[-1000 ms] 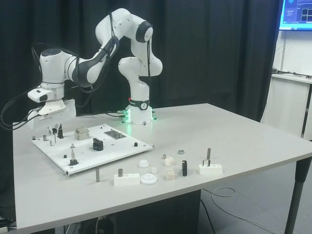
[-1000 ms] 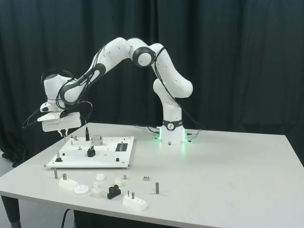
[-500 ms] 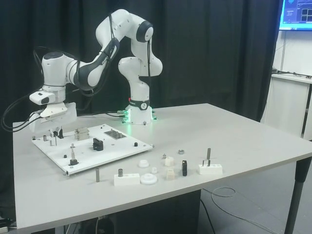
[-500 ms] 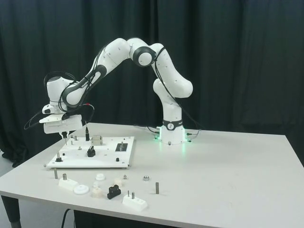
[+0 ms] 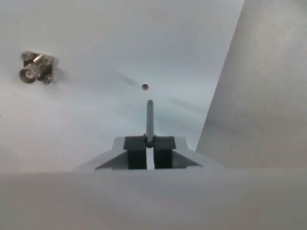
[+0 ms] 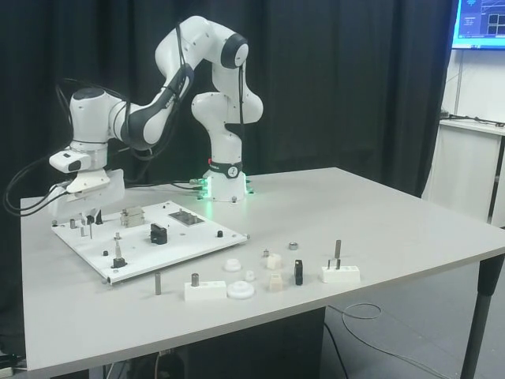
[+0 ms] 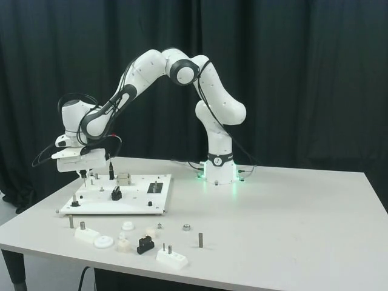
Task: Insert round peg 1.
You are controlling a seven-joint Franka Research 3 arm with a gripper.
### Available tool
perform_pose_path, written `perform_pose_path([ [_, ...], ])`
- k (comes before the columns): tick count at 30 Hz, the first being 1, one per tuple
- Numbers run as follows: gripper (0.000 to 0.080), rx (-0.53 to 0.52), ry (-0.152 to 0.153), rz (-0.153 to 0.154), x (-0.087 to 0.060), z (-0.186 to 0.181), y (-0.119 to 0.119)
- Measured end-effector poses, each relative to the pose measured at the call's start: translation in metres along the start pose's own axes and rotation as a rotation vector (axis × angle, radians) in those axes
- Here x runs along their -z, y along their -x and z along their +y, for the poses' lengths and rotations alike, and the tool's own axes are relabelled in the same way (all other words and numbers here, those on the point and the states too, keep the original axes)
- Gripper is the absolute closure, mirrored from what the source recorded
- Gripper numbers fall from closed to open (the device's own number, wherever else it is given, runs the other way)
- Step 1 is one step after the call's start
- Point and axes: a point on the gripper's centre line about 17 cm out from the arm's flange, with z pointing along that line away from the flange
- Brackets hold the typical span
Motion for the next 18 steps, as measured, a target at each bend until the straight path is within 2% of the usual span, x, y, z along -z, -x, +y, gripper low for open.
perform_pose_path([
  [18, 0.0774, 0.004, 0.013, -0.001, -0.0103, -0.0026, 0.0001],
])
